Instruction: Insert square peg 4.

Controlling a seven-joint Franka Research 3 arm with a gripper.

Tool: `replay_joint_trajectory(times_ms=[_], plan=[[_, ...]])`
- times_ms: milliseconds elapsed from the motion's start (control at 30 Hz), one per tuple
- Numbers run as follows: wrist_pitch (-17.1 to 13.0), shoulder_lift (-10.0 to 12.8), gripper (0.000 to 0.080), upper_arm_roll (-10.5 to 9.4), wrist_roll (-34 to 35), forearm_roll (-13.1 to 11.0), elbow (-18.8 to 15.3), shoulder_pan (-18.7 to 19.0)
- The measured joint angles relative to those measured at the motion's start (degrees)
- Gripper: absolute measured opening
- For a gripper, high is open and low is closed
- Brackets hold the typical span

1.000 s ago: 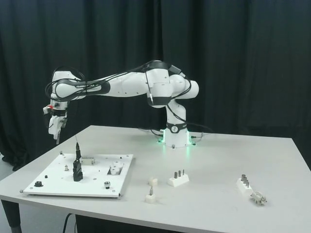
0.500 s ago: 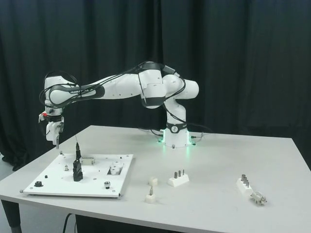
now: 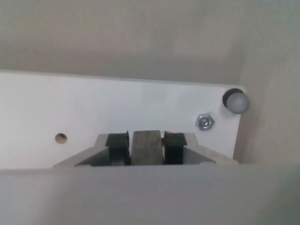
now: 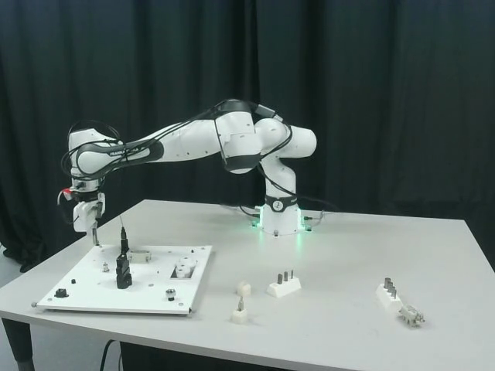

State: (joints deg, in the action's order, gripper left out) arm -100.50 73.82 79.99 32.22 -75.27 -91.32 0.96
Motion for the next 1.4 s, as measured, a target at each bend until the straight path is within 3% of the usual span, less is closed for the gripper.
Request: replay_joint_trajectory(times_ms=[700, 1400], plan=[[1.0, -0.8, 0.0155, -2.68, 1.0, 1.7, -0.1, -1.7], [1.0, -1.0, 0.0155, -3.88, 1.0, 2.6, -0.1, -2.3]])
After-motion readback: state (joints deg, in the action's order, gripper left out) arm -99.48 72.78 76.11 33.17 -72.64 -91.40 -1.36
